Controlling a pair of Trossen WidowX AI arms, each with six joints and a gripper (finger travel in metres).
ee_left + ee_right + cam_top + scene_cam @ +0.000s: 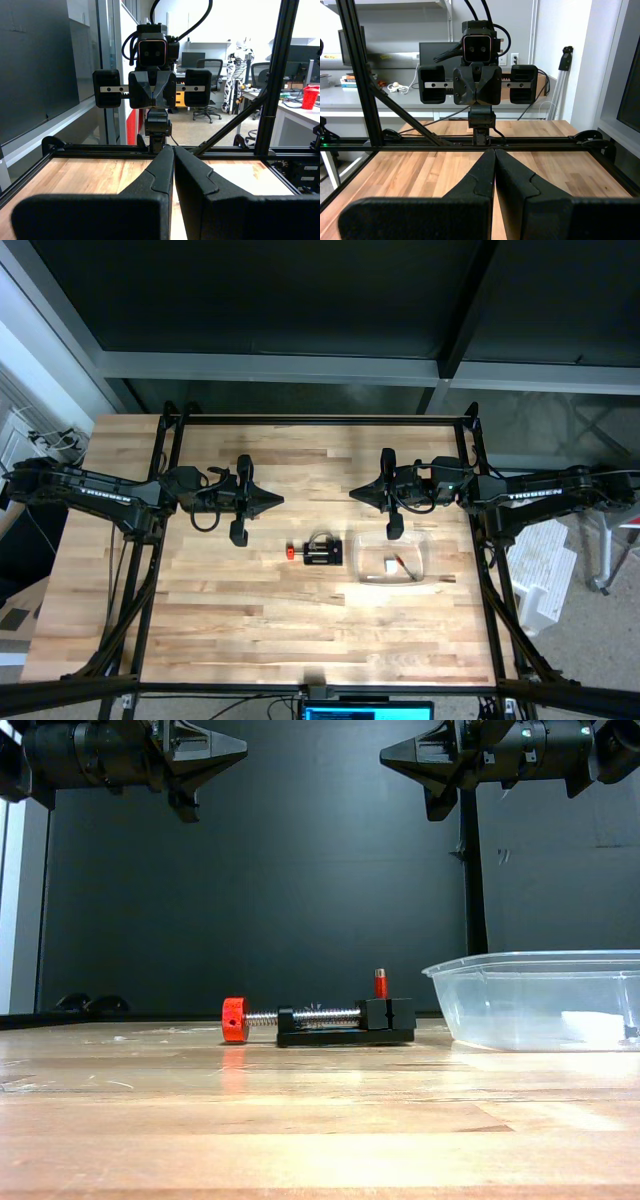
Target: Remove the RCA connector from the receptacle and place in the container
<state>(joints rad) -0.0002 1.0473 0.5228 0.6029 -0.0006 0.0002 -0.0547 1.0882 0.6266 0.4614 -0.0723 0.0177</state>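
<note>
I see the left gripper (pixel 278 500) and right gripper (pixel 353 493) high over the wooden bench (pixel 250 610), fingers pressed together, empty. The black blocky receptacle (pixel 323 554) with its red knob (pixel 291 552) sits beside the clear plastic container (pixel 395 533). Inside lie the slender RCA connector (pixel 403 563) and a white cube (pixel 389 566).

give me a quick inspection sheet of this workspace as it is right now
surface: wooden table, bare wood.
job's things: receptacle near the centre, its red knob toward the left arm; RCA connector upright in it; container beside it, on the right arm's side.
clutter: small white cube and a thin piece I cannot identify, both inside the container.
grippers: left hand and right hand both shut, empty, raised above the table, pointing at each other.
cables: black loop under the left arm; pale wire loop on the receptacle.
surroundings: black frame round the table; screen at the near edge.
</note>
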